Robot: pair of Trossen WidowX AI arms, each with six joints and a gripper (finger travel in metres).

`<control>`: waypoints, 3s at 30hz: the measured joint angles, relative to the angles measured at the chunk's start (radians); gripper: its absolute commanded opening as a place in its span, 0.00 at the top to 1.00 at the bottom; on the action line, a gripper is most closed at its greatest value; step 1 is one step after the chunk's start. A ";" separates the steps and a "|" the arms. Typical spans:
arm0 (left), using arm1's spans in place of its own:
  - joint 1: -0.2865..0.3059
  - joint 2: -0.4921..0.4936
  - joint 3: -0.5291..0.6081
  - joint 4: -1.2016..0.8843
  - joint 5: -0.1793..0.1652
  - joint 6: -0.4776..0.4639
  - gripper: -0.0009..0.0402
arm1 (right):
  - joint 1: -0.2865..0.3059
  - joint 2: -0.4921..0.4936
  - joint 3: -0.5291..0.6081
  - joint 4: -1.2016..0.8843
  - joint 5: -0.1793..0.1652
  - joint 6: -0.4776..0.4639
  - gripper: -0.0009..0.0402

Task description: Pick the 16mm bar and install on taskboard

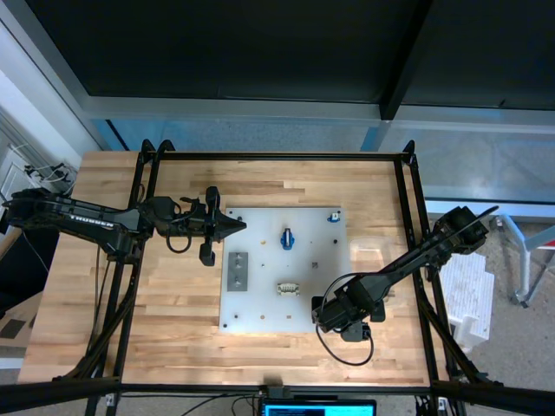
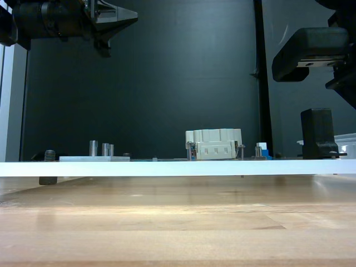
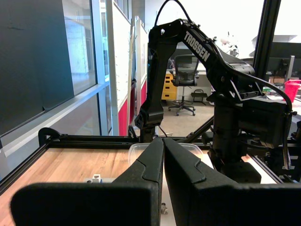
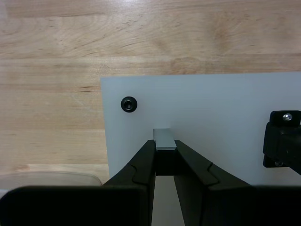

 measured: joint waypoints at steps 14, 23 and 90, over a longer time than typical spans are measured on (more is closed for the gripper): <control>0.000 0.000 0.000 0.000 0.000 0.000 0.98 | 0.000 -0.014 -0.003 -0.017 0.013 0.018 0.76; 0.000 0.000 0.000 0.000 0.000 0.000 0.98 | 0.001 -0.036 -0.002 -0.017 0.016 0.019 0.56; 0.000 0.000 0.000 0.000 0.000 0.000 0.98 | -0.171 -0.281 0.148 -0.128 0.038 0.332 0.52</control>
